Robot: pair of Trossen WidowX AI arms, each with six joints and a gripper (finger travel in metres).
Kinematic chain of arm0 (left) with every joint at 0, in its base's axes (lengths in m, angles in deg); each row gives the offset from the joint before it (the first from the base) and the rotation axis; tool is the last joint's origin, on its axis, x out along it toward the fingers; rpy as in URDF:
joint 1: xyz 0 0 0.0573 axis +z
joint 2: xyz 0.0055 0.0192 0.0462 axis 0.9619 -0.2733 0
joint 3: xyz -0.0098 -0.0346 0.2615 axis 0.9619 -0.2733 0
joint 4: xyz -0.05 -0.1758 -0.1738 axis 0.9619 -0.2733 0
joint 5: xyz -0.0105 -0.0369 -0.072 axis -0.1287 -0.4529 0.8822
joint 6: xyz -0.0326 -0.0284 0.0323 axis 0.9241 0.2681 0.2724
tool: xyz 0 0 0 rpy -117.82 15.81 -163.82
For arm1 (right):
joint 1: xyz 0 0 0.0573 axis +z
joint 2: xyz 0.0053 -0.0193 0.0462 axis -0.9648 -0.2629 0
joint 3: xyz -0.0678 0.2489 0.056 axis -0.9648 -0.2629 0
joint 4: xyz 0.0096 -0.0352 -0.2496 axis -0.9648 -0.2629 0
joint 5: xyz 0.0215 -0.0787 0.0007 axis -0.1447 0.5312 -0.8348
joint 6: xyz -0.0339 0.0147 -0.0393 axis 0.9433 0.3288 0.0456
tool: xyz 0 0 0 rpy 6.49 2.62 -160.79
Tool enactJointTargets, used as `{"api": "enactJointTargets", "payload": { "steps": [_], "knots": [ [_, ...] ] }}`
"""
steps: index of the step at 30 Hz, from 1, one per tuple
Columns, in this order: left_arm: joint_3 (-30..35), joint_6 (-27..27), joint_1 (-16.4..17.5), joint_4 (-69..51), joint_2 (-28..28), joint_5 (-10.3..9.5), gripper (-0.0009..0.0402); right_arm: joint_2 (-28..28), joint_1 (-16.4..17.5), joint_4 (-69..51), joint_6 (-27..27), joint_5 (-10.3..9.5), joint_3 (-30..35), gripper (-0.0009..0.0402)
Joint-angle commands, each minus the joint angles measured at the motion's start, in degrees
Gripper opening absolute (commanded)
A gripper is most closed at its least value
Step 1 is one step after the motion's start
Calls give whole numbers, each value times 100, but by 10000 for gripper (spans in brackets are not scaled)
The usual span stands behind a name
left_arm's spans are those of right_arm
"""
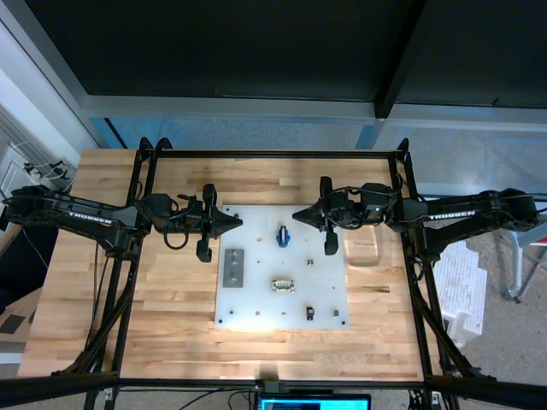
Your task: Pick the 16mm bar and install on taskboard
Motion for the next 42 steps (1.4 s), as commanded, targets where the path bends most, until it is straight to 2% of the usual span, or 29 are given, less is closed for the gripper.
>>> {"api": "enactJointTargets", "payload": {
  "steps": [1,8,11,42],
  "knots": [
    [0,0,0,0,0,2,0,39,0,219,9,9,-144,0],
    [0,0,2,2,0,2,0,120,0,380,9,20,-313,0],
    [0,0,2,2,0,2,0,120,2,468,2,155,-367,0],
    [0,0,0,0,0,2,0,129,2,378,-144,142,-323,0]
  ]
}}
